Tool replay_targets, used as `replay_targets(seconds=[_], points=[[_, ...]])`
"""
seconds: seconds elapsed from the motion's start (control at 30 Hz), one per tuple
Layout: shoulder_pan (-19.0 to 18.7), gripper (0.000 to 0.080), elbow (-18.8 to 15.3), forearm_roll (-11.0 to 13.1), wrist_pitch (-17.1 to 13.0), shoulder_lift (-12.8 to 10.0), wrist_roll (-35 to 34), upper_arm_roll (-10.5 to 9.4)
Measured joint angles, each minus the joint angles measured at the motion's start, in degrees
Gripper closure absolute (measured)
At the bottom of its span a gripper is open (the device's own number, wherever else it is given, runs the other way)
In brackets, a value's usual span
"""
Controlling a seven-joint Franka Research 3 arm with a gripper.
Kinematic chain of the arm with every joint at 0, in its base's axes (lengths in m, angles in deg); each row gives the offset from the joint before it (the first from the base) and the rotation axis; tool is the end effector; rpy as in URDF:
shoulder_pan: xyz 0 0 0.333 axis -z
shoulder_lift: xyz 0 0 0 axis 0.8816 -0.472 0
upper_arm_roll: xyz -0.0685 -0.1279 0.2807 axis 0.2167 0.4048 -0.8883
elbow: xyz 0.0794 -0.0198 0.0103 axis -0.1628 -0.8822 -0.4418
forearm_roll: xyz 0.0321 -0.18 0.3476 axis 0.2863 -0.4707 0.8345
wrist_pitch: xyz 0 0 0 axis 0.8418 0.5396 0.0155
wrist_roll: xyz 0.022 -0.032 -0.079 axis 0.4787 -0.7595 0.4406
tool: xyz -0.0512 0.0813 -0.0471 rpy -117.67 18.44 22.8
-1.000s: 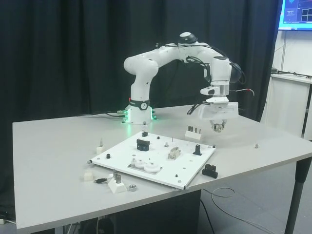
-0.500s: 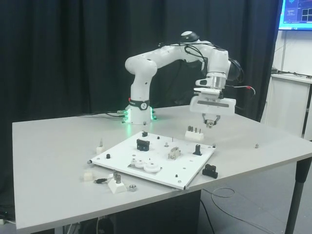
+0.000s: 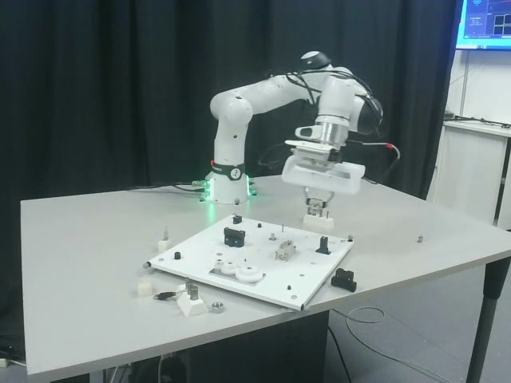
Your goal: Insert waterproof.
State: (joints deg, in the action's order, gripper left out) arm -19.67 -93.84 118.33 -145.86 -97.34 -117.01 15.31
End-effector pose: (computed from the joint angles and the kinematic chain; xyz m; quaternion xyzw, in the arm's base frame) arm 0.5487 0.0191 0.3066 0.7209 -0.6798 0.1268 0.0464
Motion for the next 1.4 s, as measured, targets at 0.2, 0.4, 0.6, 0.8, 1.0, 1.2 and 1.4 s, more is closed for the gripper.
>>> replay_targets(seconds=[0.2,0.4,0.6,0.8,1.0,1.2,1.4], points=[[5.77,0.0492,1.96,0.09,0.53,-0.01,0.83,-0.52],[11.22,0.0492,4.77,0.68,2.92,-0.02,1.27,-0.87],[16.45,0.0492,8.04,2.35,6.88,-0.08,2.56,-0.92],[21.01,0.0492,11.22,4.79,11.73,-0.79,3.26,-0.88],[24.41,0.0492,14.17,6.57,15.99,-2.71,3.59,-0.90],[26.15,0.0492,15.89,7.21,18.17,-3.66,2.02,-1.65],[26.40,0.0492,16.41,7.21,19.11,-3.66,-0.82,-2.63]])
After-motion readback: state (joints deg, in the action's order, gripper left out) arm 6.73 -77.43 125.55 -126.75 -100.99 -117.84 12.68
